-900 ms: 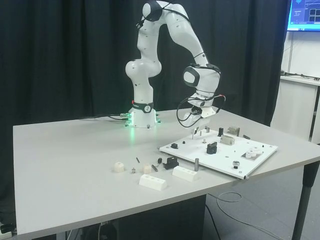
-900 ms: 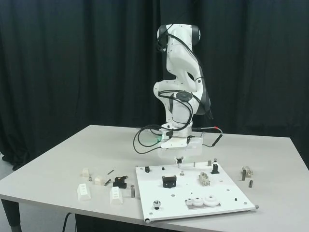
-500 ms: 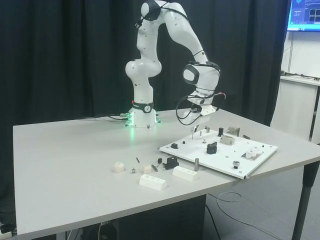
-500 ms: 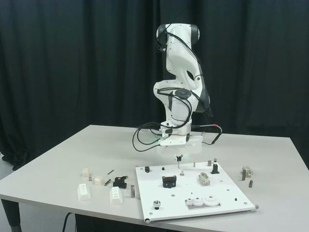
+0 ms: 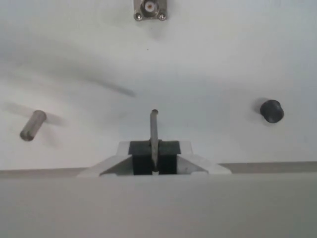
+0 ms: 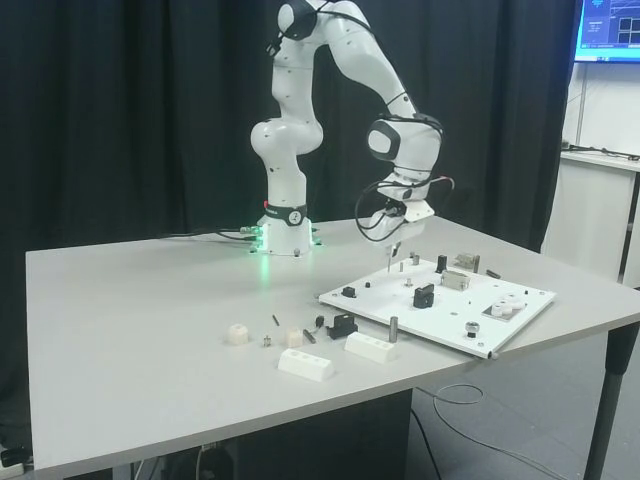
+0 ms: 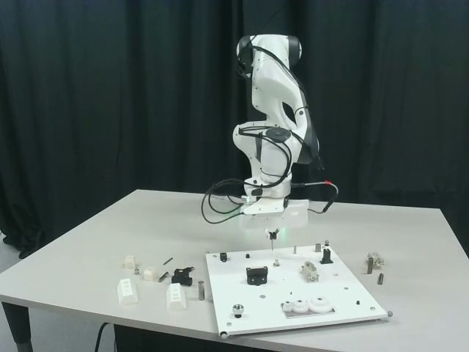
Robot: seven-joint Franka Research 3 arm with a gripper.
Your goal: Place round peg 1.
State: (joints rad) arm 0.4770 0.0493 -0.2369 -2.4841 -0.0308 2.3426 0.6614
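Two black fingers of the gripper [image 5: 154, 157] pinch a thin grey round peg [image 5: 154, 130], held upright above the white board [image 7: 337, 293], clear of its surface. By the look of it the peg is grasped but not yet seated; finding its hole and lowering remain. That hole cannot be made out. Nearby lie a loose grey pin [image 5: 32, 125] and a black knob [image 5: 271, 110].
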